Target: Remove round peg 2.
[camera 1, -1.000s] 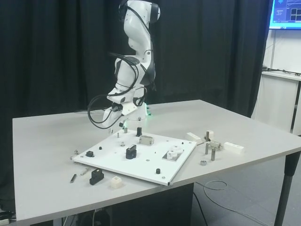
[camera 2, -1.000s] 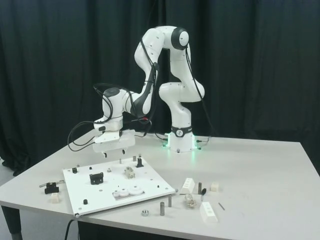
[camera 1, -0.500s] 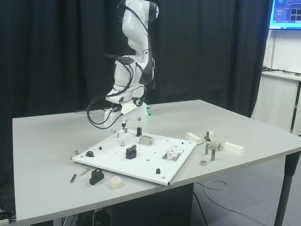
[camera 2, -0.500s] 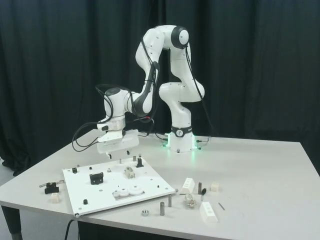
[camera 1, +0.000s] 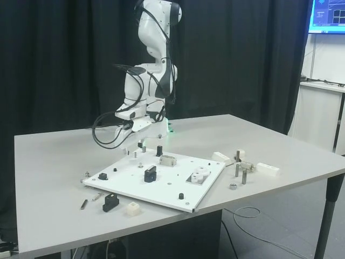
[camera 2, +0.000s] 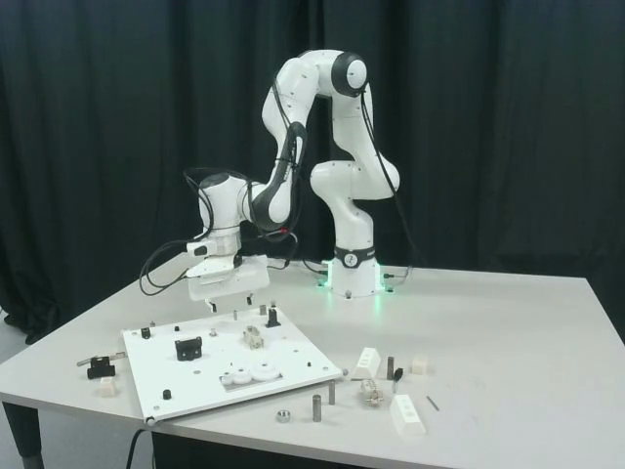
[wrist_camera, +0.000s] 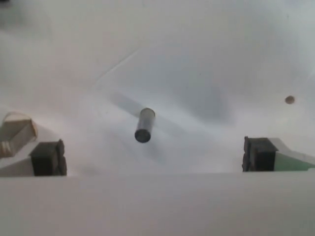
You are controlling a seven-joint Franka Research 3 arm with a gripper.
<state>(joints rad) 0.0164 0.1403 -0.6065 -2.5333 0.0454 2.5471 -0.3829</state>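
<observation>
Claw: fingers spread wide, holding nothing, poised above the white board.

Round peg: grey, upright, seated in the board, between the two fingertips but nearer one, touching neither.

Step in hand, as judged: approach. Centre the claw over the peg, descend straight, close squarely on the shaft, then pull along its axis to avoid jamming.

Containers: none visible. The board lies on the grey tabletop.
</observation>
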